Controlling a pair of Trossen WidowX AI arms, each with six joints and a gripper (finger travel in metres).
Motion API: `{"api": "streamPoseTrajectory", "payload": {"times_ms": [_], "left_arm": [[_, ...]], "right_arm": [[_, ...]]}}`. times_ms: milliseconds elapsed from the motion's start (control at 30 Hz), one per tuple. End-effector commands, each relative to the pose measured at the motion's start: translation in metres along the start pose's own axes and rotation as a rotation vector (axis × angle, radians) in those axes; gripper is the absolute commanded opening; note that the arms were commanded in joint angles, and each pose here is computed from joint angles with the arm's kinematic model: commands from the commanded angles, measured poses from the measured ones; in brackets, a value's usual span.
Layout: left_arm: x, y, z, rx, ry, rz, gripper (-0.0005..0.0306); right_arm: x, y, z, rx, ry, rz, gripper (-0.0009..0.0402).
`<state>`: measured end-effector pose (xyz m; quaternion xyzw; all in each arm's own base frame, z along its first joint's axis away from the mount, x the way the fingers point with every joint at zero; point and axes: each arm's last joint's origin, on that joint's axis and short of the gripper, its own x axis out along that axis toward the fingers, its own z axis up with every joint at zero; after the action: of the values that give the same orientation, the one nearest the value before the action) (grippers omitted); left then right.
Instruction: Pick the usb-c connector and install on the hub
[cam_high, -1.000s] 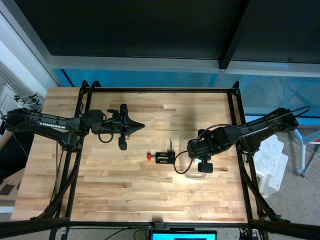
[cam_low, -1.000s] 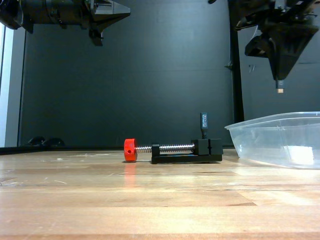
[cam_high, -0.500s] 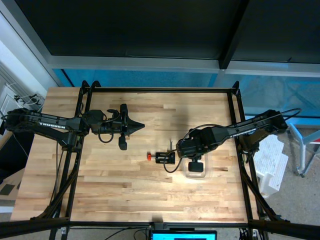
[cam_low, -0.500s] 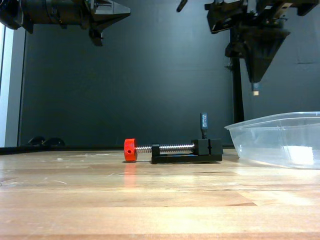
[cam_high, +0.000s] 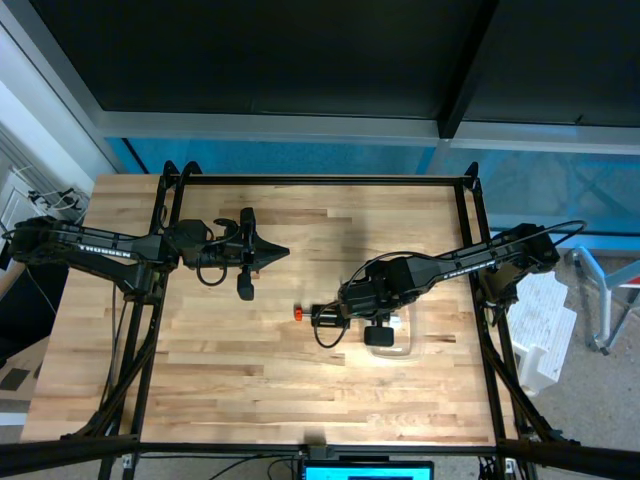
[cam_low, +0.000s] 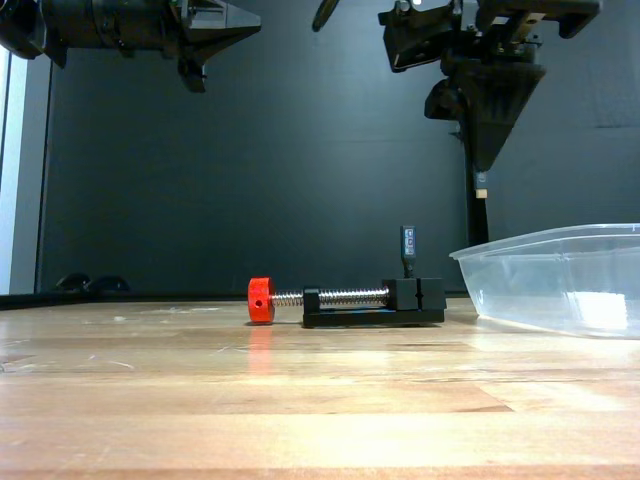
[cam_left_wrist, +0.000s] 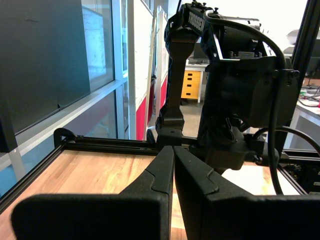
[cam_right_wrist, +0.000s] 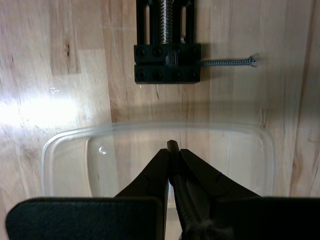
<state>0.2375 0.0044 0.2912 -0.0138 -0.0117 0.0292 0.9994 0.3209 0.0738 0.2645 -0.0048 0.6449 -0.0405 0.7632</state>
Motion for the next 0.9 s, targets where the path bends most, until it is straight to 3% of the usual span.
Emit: {"api": "streamPoseTrajectory", "payload": {"times_ms": [33, 600, 900], "left_arm": [[0.0, 0.0, 0.0, 0.0, 0.0, 0.0, 0.0], [0.0, 0.0, 0.0, 0.0, 0.0, 0.0, 0.0], [0.0, 0.0, 0.0, 0.0, 0.0, 0.0, 0.0]], "right_arm": [[0.002, 0.001, 0.005, 0.002, 0.001, 0.0, 0.0], [0.012, 0.0, 0.031, 0.001, 0.009, -0.007, 0.0], [0.011, -0.003, 0.032, 0.01, 0.01, -0.008, 0.0]]}}
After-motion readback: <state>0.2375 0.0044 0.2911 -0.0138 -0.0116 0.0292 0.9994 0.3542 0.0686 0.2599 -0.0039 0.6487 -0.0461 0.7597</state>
